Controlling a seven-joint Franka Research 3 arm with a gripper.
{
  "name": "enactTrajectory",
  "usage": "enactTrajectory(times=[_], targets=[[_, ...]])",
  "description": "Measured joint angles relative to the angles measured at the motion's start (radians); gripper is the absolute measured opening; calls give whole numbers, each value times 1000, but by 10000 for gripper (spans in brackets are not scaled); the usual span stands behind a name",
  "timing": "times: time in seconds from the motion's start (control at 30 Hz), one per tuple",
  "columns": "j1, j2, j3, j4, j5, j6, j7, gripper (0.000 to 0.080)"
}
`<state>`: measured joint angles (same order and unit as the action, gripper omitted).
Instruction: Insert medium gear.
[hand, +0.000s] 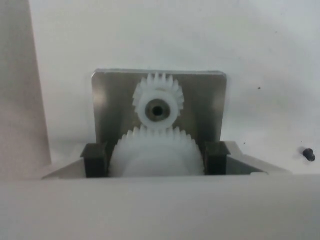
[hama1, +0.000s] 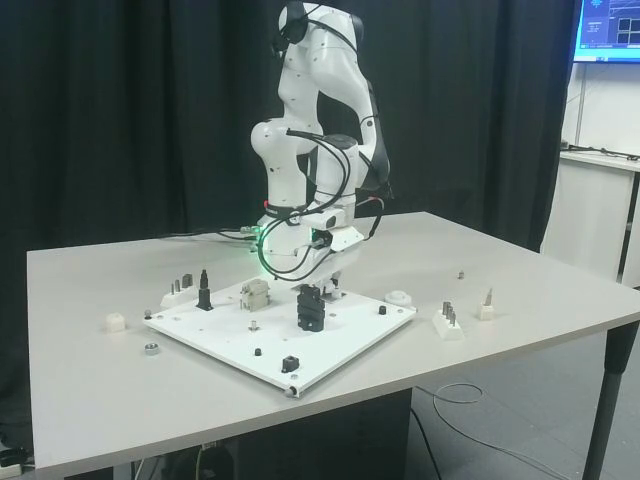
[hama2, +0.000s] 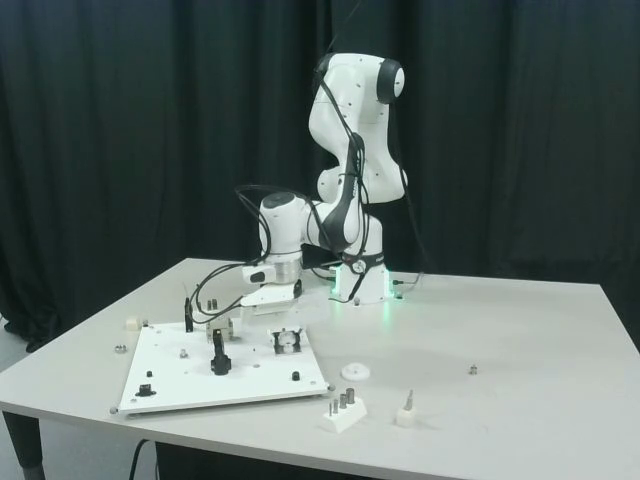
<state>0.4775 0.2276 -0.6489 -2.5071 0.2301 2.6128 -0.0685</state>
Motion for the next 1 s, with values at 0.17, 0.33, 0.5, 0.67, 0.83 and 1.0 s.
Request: enactTrajectory(times=[0.17, 0.33, 0.5, 0.67, 0.83, 1.0], targets=[[0, 0, 0, 0, 6, 0, 0, 397], [-1, -1, 0, -2, 13, -1, 0, 397], [-2, -6, -2, -2, 19, -10, 6, 397], [-5, -28, -12, -1, 19, -27, 24, 739], [-9, -57, -34, 1, 18, -44, 27, 786], [-9, -80, -60, 6, 15, -68, 27, 798]])
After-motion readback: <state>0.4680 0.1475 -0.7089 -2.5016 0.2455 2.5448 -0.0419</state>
